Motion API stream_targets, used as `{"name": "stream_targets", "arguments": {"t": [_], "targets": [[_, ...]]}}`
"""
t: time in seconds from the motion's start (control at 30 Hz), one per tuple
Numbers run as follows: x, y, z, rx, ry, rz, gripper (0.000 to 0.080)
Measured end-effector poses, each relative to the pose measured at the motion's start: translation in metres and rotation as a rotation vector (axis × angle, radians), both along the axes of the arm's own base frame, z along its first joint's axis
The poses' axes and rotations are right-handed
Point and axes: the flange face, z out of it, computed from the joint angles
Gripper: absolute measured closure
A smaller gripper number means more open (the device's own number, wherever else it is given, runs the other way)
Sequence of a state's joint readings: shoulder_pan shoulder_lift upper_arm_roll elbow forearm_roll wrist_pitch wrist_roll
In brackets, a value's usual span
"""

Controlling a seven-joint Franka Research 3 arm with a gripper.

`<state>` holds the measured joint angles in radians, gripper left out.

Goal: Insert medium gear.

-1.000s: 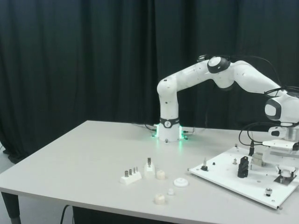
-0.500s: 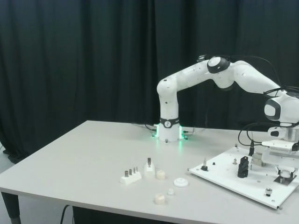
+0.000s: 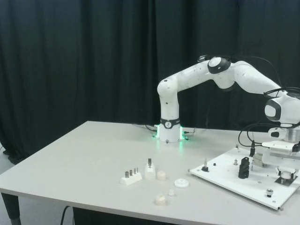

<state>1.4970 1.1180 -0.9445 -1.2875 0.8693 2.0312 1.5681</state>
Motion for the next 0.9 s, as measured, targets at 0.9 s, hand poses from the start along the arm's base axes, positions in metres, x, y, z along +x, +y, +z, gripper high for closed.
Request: {"name": "stream_targets", "arguments": {"t": [0.9], "targets": [[-0.0002,-0.0007,-0.0083,-0.008,0.005,0.002,0.0404]]}}
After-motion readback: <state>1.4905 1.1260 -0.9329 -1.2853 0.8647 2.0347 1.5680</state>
